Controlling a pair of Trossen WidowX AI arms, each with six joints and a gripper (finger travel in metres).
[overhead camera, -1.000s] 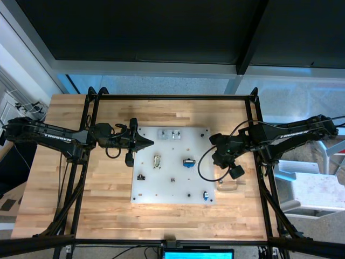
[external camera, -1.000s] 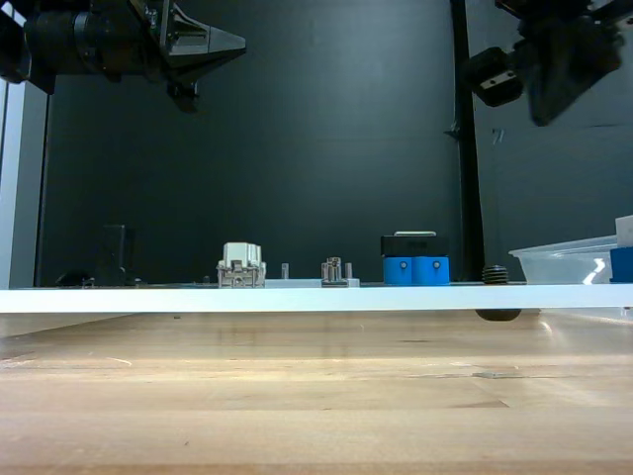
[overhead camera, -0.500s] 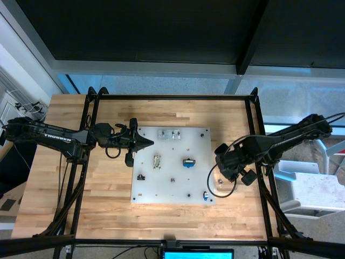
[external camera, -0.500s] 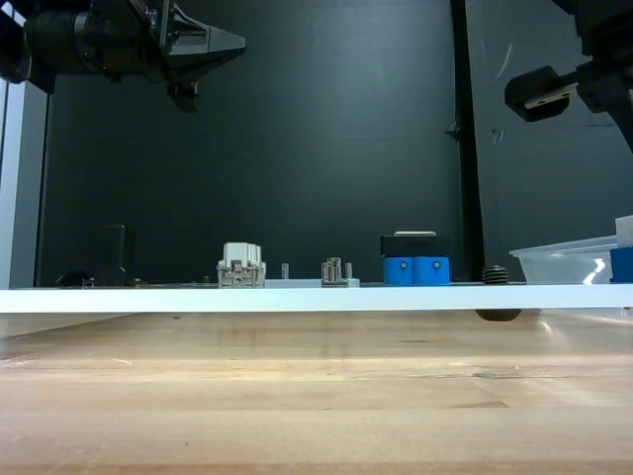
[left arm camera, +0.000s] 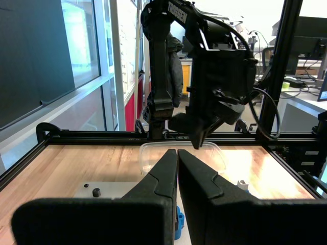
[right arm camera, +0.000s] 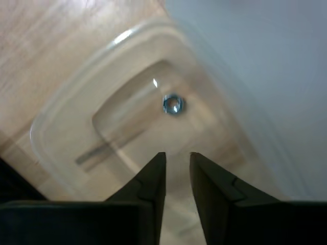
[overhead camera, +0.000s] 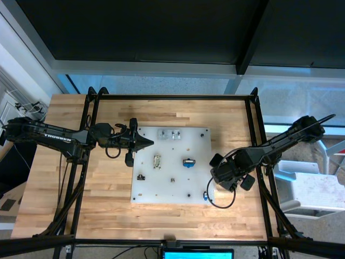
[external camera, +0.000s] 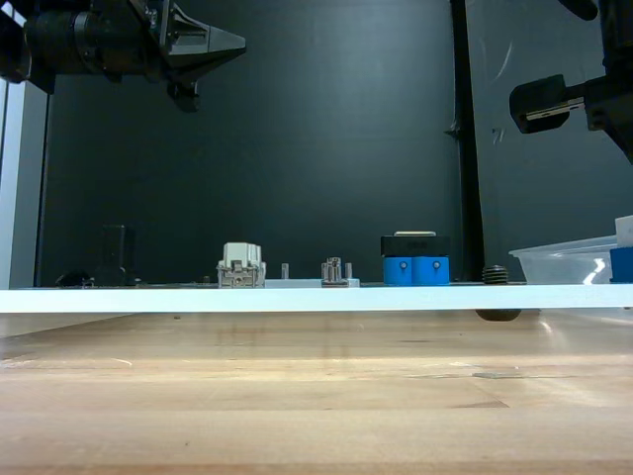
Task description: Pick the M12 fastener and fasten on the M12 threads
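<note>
- The right gripper (overhead camera: 229, 175), at right-centre of the high view, is hung nose-down over the clear tray (right arm camera: 66, 97), just off the right edge of the white board (overhead camera: 167, 183). This is judged to be the approach to the pick.
- Its fingers are seen parted by a narrow gap w/ nothing between them, probably so the nut can be straddled.
- The M12 nut (right arm camera: 173, 103) is seen lying flat and loose on the tray floor, just ahead of the fingertips and untouched.
- The M12 stud (external camera: 495, 274), at lower right of the low view, is shown w/ ribs bare. No nut is on it, so fastening is judged not begun.
- The left gripper (overhead camera: 146, 142) is held high at the board's left edge, left-centre of the high view. Its 2 fingers are closed together and nothing is held; it is judged parked.
- The nut is shown by the right wrist view only. In the high view the tray is mostly covered by the arm; in the low view its contents can't be told.
- Height is given by the low view: both arms are seen well above the board.
</note>
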